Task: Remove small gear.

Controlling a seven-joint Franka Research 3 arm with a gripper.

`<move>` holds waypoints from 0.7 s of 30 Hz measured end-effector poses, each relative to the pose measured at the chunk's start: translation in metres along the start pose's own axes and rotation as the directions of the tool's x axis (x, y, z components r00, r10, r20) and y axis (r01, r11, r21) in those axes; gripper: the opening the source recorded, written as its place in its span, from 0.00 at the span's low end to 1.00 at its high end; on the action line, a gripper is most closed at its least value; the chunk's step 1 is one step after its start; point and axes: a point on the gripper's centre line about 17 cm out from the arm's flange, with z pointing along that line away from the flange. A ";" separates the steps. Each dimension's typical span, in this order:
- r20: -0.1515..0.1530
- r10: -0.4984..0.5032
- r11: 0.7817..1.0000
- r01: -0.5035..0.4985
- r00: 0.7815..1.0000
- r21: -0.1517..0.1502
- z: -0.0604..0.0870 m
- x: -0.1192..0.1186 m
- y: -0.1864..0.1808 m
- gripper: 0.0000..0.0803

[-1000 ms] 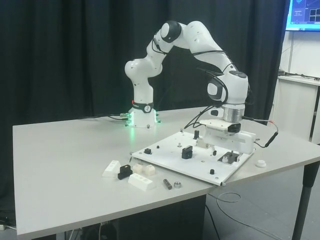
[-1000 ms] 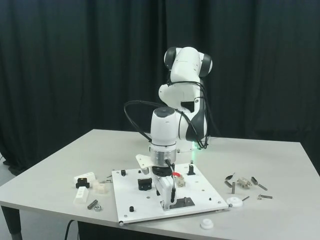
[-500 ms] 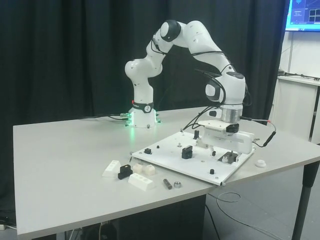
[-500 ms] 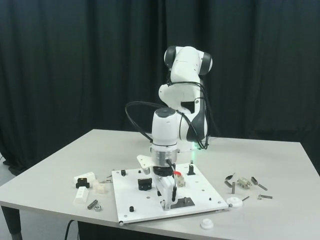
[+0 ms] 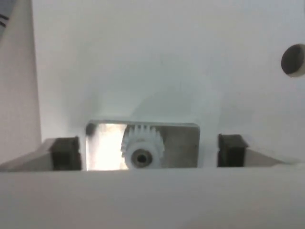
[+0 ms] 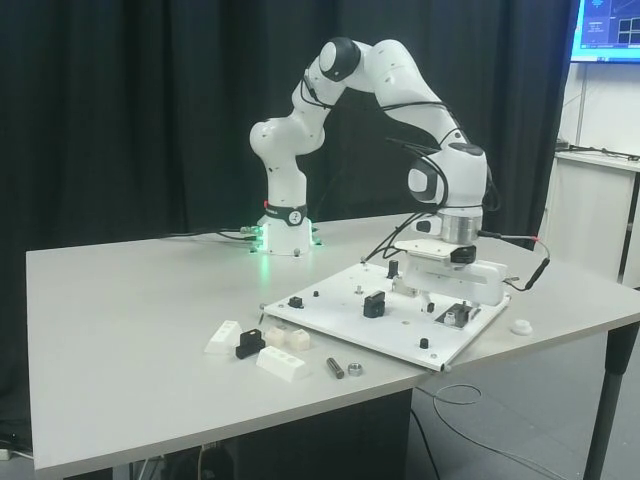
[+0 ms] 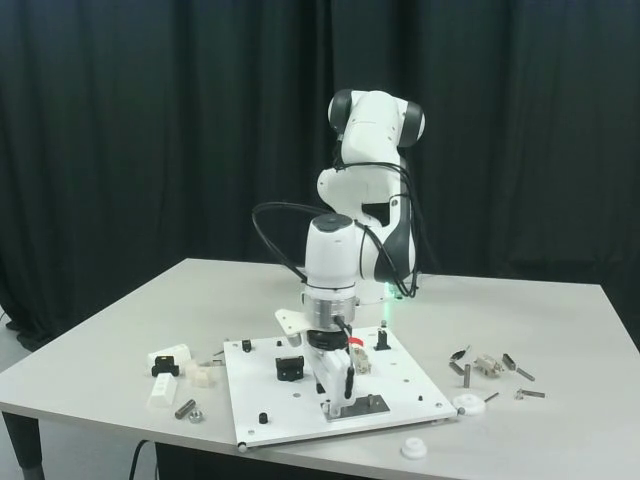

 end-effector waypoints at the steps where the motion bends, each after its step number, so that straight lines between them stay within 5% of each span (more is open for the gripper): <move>1: -0.001 0.000 1.000 0.000 1.000 -0.001 0.000 0.000 0.000 0.84; 11: -0.012 -0.016 1.000 0.016 1.000 -0.010 0.000 0.003 0.002 0.84; 12: -0.013 -0.017 1.000 0.016 1.000 -0.008 0.000 0.003 0.002 0.37; 16: -0.019 -0.021 1.000 0.021 1.000 0.006 0.000 0.001 -0.004 0.37; 17: -0.019 -0.021 1.000 0.021 1.000 0.006 0.000 0.002 -0.003 0.17; 21: -0.019 -0.021 1.000 0.021 1.000 0.006 0.000 0.002 -0.004 0.17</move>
